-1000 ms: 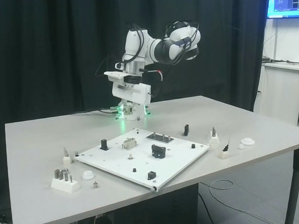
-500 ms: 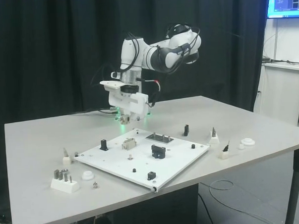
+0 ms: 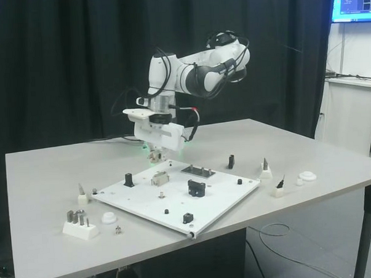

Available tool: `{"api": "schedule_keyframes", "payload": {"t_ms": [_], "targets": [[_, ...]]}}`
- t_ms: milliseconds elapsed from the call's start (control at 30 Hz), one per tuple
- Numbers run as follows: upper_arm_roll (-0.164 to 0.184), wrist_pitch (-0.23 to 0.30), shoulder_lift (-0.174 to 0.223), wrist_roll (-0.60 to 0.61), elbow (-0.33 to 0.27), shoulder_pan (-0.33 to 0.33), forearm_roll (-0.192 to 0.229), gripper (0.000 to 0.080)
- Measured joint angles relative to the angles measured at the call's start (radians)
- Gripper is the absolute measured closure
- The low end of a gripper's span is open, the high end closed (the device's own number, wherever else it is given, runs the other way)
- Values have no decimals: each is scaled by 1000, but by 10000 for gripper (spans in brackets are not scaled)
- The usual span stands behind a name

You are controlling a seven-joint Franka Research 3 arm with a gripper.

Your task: Insert waterproof.

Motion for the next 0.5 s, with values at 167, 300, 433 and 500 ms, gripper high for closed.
{"api": "schedule_keyframes", "payload": {"t_ms": [167, 300, 433, 500], "targets": [[17, -1, 2, 0, 16, -15, 14, 491], [29, -5, 4, 0, 26, -25, 23, 491], [37, -11, 11, 0, 33, -34, 32, 491], [40, -12, 13, 0, 36, -38, 33, 491]]}}
